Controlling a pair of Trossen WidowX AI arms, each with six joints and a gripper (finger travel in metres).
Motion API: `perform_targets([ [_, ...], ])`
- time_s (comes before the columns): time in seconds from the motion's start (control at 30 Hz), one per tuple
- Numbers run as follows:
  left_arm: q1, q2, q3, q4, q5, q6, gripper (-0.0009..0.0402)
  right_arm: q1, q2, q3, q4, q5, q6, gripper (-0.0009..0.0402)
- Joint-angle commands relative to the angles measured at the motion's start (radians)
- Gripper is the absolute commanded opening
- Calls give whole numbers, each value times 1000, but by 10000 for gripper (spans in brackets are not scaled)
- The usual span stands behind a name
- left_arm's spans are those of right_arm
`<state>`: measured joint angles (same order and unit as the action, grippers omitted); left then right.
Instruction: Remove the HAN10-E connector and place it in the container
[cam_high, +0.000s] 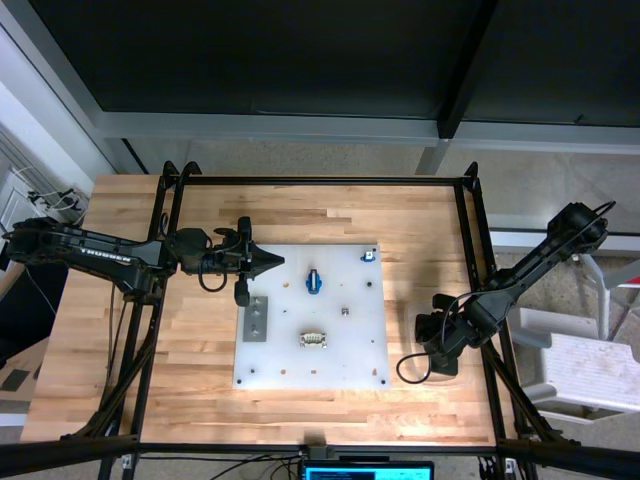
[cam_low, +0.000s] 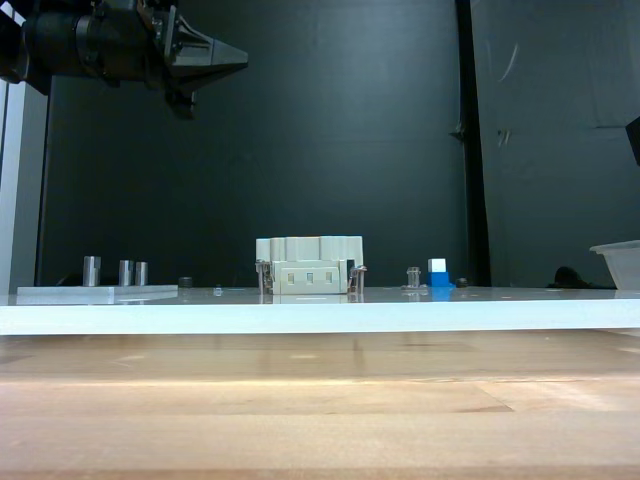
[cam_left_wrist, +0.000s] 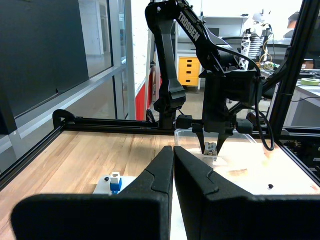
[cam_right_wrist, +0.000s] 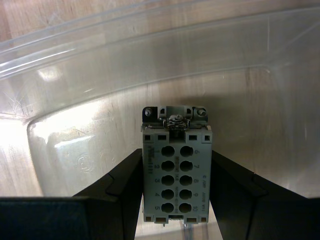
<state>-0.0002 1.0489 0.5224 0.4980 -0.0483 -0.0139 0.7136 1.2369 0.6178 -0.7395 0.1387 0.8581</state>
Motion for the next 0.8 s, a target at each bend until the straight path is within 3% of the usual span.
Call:
perform_targets([
  [0.03,0,0,0,0,0,0,0,0,0,2,1,0,-3,158],
  [0.4,0,0,0,0,0,0,0,0,-1,19,-14,0,-22,262],
  [0.8,0,0,0,0,0,0,0,0,-24,28,-40,-3,-29,261],
])
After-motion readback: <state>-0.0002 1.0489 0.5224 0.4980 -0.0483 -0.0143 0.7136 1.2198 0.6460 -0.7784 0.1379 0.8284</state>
